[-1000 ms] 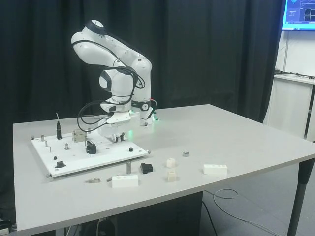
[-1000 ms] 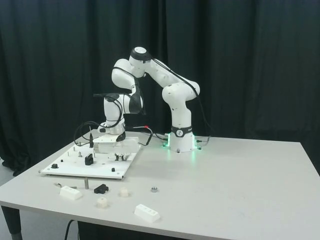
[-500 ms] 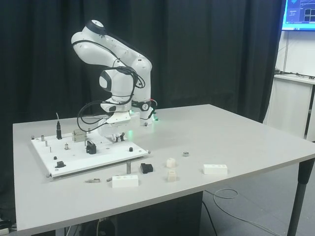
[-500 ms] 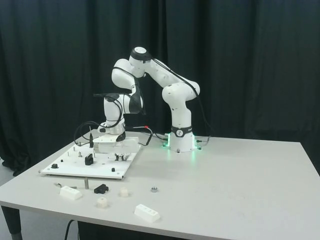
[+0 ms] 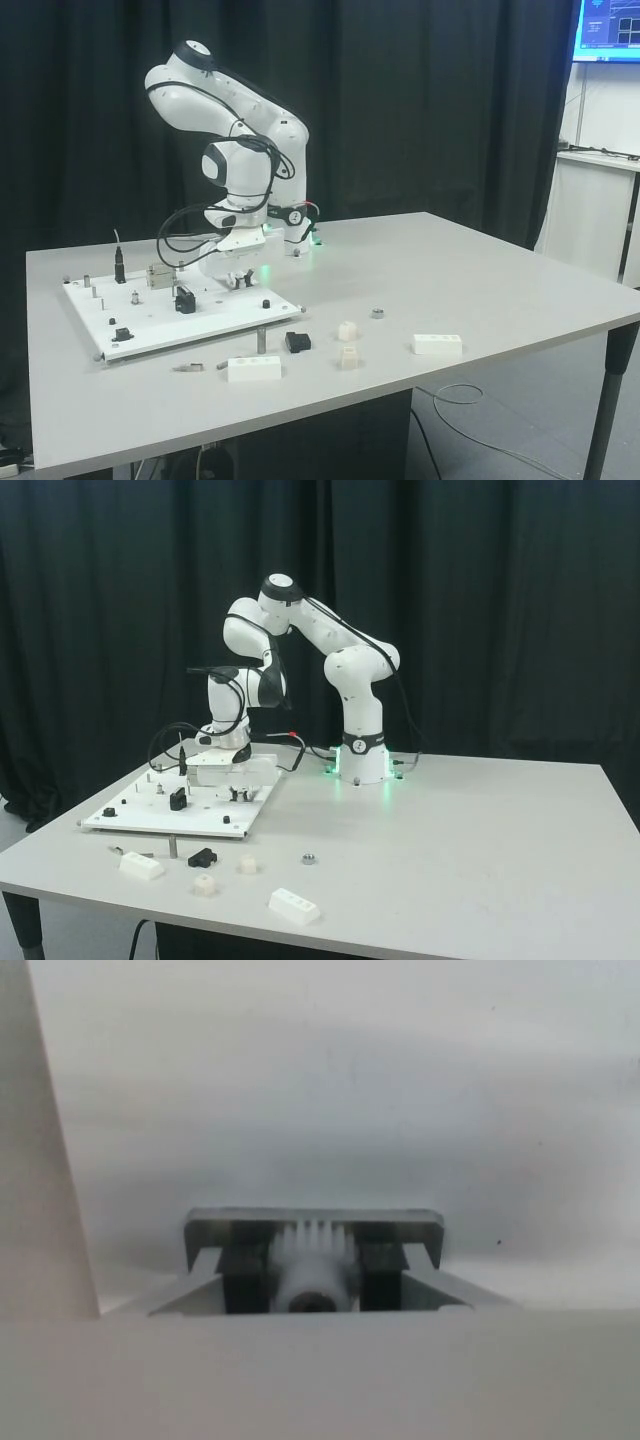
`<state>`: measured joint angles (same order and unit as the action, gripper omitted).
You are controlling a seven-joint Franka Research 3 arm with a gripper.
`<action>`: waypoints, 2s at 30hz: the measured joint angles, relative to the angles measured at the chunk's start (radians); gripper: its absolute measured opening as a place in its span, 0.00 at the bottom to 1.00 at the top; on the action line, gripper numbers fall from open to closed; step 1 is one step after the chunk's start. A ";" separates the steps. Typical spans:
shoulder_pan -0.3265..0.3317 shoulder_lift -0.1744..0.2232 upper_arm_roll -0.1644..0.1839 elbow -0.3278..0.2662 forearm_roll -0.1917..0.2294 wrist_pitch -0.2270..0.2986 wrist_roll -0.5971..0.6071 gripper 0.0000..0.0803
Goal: Remove small gear.
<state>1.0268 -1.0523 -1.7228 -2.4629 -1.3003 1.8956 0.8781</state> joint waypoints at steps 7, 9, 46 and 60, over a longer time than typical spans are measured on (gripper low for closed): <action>0.000 0.000 0.001 -0.002 -0.003 -0.002 -0.005 0.24; 0.000 0.000 0.001 -0.002 -0.004 -0.002 -0.005 0.24; -0.003 0.000 0.007 -0.003 -0.001 -0.006 0.033 0.24; -0.004 0.000 0.027 -0.004 0.002 -0.029 0.097 0.24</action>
<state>1.0229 -1.0519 -1.6954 -2.4672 -1.2979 1.8661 0.9754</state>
